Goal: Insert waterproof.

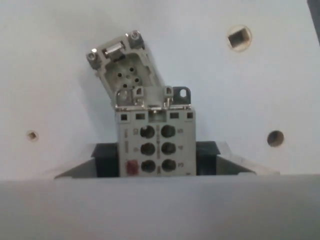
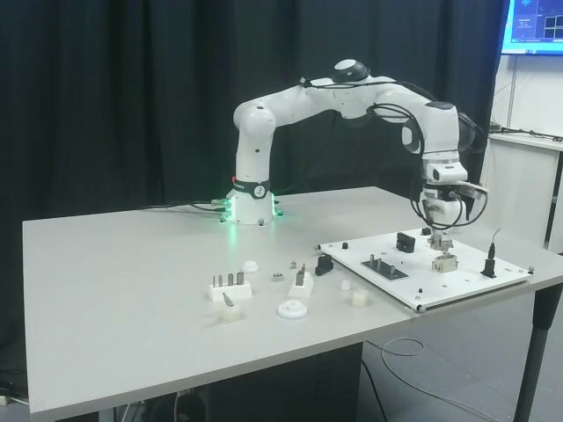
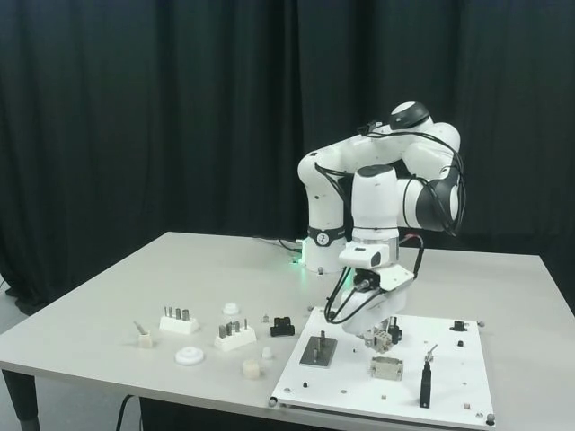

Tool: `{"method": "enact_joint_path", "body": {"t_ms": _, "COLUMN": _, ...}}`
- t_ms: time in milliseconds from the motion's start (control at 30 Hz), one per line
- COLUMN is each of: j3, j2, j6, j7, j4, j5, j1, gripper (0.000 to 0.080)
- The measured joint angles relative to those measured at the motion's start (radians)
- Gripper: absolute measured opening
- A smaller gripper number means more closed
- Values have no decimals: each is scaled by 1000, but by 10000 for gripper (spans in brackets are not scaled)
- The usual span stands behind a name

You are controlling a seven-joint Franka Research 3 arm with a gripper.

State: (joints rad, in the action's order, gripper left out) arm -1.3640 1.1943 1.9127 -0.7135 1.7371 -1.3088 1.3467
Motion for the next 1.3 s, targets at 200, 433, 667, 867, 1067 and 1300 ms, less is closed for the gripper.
{"method": "enact_joint_path", "body": {"t_ms": 200, "j3": 0, "j2": 0, "j6": -71, "j7": 0, "j4": -51, "j5": -2, "j1": -40, "gripper": 314}}
{"method": "enact_joint_path", "body": {"t_ms": 433, "j3": 1, "j2": 0, "j6": -143, "j7": -30, "j4": -102, "j5": -15, "j1": -83, "gripper": 314}}
{"method": "enact_joint_path", "body": {"t_ms": 667, "j3": 7, "j2": 0, "j6": -177, "j7": -83, "j4": -127, "j5": -23, "j1": -106, "gripper": 314}}
{"method": "enact_joint_path", "body": {"t_ms": 867, "j3": 14, "j2": 0, "j6": -192, "j7": -105, "j4": -129, "j5": -34, "j1": -107, "gripper": 314}}
{"method": "enact_joint_path", "body": {"t_ms": 1067, "j3": 21, "j2": 0, "j6": -201, "j7": -105, "j4": -129, "j5": -50, "j1": -107, "gripper": 314}}
{"method": "enact_joint_path", "body": {"t_ms": 1300, "j3": 24, "j2": 0, "j6": -201, "j7": -129, "j4": -128, "j5": -69, "j1": -107, "gripper": 314}}
